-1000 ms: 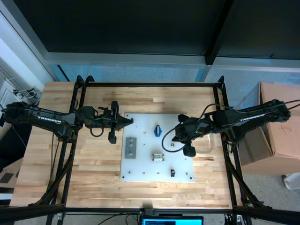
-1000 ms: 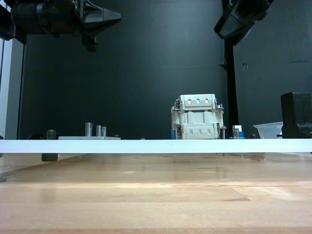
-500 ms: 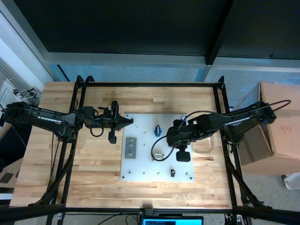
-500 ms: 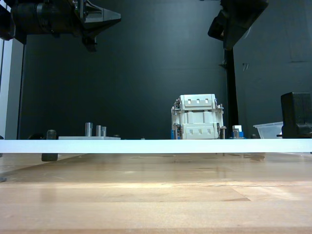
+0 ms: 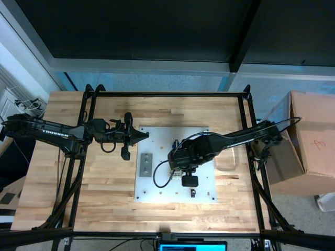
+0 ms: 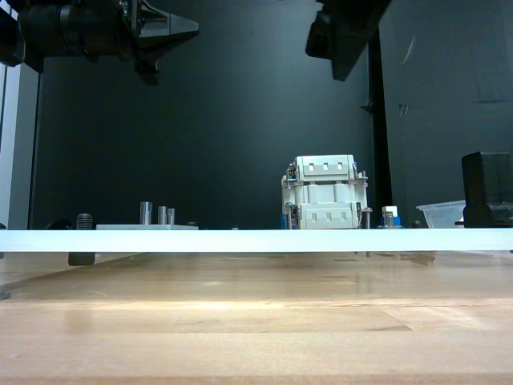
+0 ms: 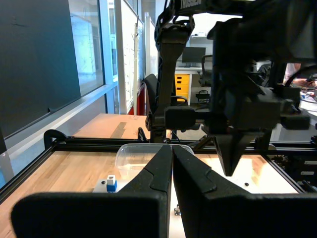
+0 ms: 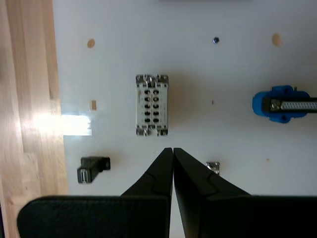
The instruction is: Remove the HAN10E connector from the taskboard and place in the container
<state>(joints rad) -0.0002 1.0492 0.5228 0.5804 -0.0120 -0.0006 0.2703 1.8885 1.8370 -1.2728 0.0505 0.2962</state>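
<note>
The grey HAN10E connector [image 6: 325,192] stands upright in its seat on the white taskboard [image 5: 157,189]. From the right wrist it is seen end-on [image 8: 152,105], free of any hold. My right gripper [image 8: 173,149] hangs well above the board near the connector, fingers shut with nothing between them; from overhead this gripper [image 5: 174,161] largely covers the connector. My left gripper [image 5: 144,135] floats high over the board's far left edge, shut and empty, its fingers [image 7: 163,163] pressed together.
A clear plastic container [image 5: 228,160] sits just right of the board. On the board are a blue connector [image 8: 280,105], a grey block with pegs [image 5: 146,164] and a small black part [image 5: 192,193]. A cardboard box [image 5: 309,141] stands off the table's right side.
The right arm has swung left across the board, from its right edge to above the connector. The connector and the left arm have not moved.
</note>
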